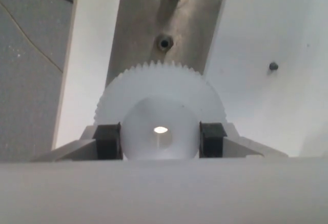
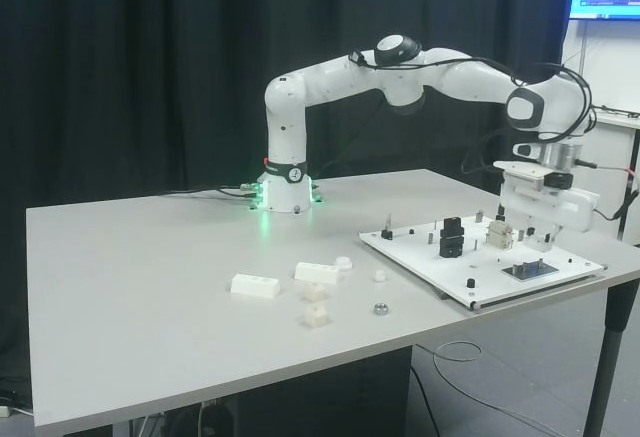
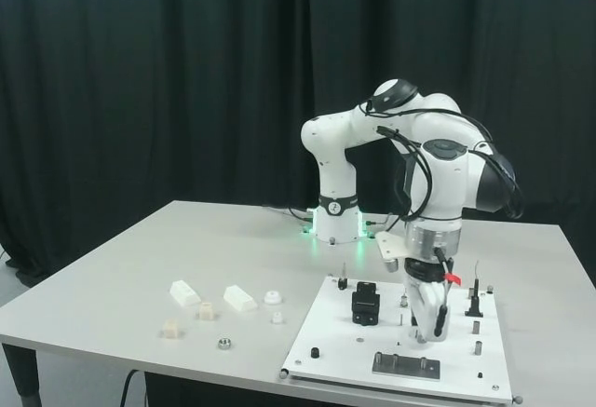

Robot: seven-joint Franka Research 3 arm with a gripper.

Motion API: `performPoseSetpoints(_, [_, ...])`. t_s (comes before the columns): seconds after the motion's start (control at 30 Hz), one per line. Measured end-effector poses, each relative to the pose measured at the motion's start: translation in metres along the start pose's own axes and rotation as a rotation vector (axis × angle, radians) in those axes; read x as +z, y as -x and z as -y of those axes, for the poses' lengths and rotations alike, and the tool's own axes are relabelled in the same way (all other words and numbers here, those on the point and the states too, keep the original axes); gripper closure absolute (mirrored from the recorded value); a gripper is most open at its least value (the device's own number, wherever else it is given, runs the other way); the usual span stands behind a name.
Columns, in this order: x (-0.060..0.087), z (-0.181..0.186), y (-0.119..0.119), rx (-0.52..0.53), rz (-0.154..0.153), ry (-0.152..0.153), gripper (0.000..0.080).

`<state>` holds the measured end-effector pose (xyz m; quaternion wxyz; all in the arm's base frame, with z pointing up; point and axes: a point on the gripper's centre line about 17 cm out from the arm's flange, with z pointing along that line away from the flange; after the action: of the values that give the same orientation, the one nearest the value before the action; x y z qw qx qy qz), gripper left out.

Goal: Place large gear.

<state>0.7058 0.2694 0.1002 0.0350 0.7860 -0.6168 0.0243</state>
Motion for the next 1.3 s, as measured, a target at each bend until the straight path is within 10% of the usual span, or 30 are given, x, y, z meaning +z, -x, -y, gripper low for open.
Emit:
performPoseSetpoints(0.43, [0.004,-0.011,-0.041,0.052,-0.094,0.041,0.0479])
performPoseSetpoints(1.3, [-0.005,-0.073,-0.124,0.023,-0.275,0.250,0.0479])
